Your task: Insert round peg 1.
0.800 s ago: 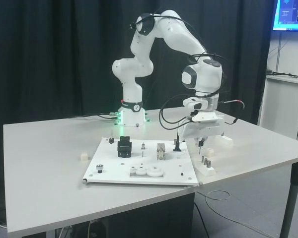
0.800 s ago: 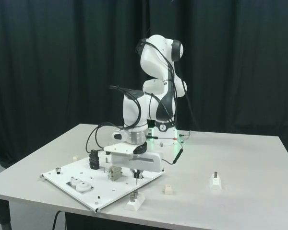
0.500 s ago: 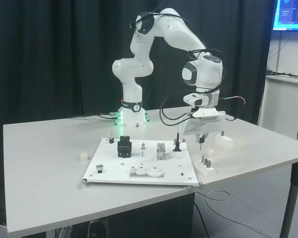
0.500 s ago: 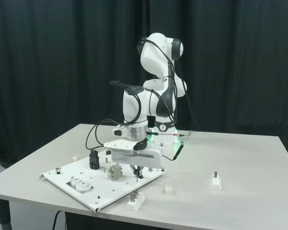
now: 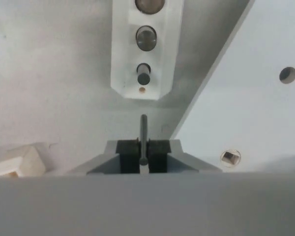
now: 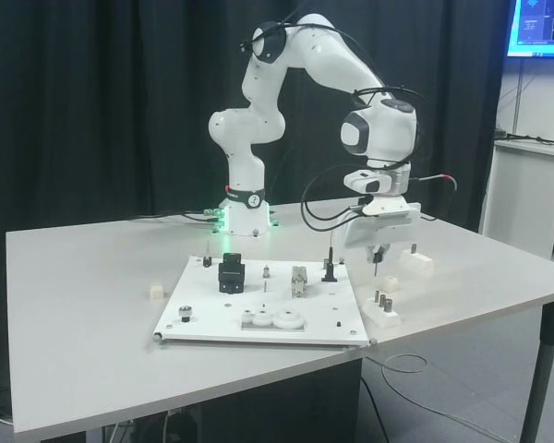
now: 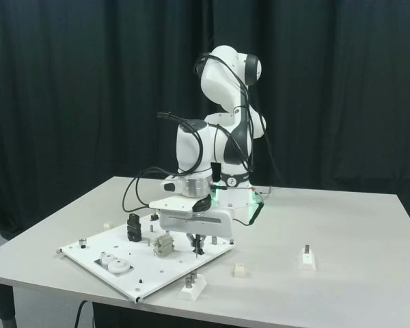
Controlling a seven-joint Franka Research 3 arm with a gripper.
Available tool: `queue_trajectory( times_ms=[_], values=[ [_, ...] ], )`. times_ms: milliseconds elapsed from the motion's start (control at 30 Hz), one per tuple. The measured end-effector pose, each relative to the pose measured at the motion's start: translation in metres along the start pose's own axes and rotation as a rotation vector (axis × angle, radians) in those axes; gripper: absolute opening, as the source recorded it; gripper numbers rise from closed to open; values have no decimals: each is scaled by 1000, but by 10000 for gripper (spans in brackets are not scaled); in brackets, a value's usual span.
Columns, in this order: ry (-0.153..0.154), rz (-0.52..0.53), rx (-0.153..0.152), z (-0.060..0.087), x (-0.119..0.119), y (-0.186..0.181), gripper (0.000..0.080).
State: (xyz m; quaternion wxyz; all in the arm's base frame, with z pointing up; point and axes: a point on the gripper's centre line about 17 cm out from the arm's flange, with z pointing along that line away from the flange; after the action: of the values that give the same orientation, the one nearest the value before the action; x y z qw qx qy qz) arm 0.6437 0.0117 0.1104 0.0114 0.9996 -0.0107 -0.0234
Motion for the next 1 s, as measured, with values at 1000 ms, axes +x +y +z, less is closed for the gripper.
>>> queue_trajectory(
  times_ms=[1000],
  values=[
    [-2,-7,-7,-6,-1,0,35]
  ],
)
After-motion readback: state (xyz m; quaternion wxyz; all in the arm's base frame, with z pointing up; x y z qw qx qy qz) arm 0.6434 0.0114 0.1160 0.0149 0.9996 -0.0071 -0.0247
